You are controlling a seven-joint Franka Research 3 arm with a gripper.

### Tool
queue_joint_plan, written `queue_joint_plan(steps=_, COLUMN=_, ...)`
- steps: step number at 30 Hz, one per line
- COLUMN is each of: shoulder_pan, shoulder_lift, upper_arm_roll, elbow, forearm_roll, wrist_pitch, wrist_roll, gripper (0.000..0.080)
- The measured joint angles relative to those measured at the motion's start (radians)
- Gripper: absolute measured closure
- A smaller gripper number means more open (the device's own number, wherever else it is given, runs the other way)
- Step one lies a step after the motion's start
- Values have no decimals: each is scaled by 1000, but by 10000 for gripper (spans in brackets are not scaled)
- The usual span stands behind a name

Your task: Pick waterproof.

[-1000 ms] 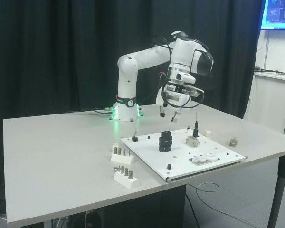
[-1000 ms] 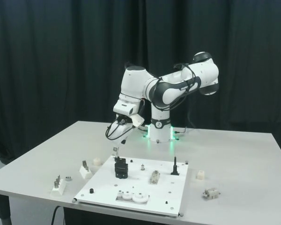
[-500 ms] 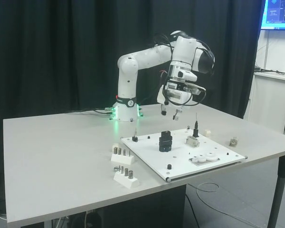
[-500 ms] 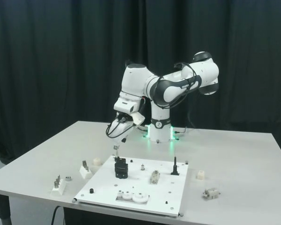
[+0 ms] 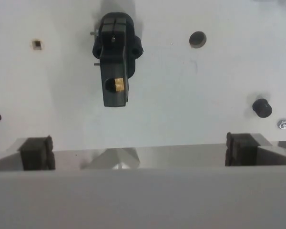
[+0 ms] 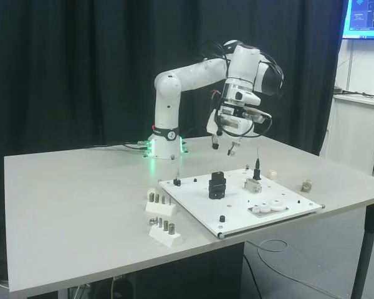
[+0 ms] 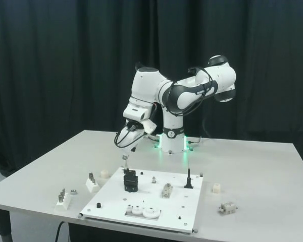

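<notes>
Tool [image 6: 223, 147]: hanging in the air at centre frame in the first room view, above the white board [image 6: 274, 221], its two fingers spread apart and gripping nothing. In the wrist view the black fingertip pads [image 5: 36, 152] are showing near the lower left and lower right edges, wide apart, with bare board between them.

Waterproof connector [image 6: 217, 185]: black, standing on the white board, lying below the tool and slightly toward the frame's lower left in the first room view, well apart from it. In the second room view the connector [image 7: 129, 180] is sitting at the board's left part, directly beneath the tool [image 7: 127, 145]. In the wrist view it [image 5: 115, 59] is appearing in the upper centre-left, clear of both fingertips.

Board: resting on the grey tabletop [image 6: 68, 199].

Arm [image 7: 192, 93]: white; a black band on the forearm is carrying small white lettering, too small to read.

Green light [image 6: 151, 148]: glowing at the arm's base.
</notes>
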Motion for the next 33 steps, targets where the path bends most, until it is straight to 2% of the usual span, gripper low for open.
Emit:
queue_joint_plan(steps=12, shoulder_pan=-7, shoulder_lift=-4, upper_arm_roll=-19, elbow=41, forearm_roll=-9, wrist_pitch=-58, wrist_roll=0, gripper=3)
queue_joint_plan(steps=24, shoulder_pan=8, shoulder_lift=-5, upper_arm_roll=-62, elbow=108, forearm_roll=-9, wrist_pitch=-170, wrist_roll=17, gripper=3)
queue_joint_plan(steps=33, shoulder_pan=43, shoulder_lift=-16, upper_arm_roll=-71, elbow=176, forearm_roll=-8, wrist_pitch=-252, wrist_roll=101, gripper=3)
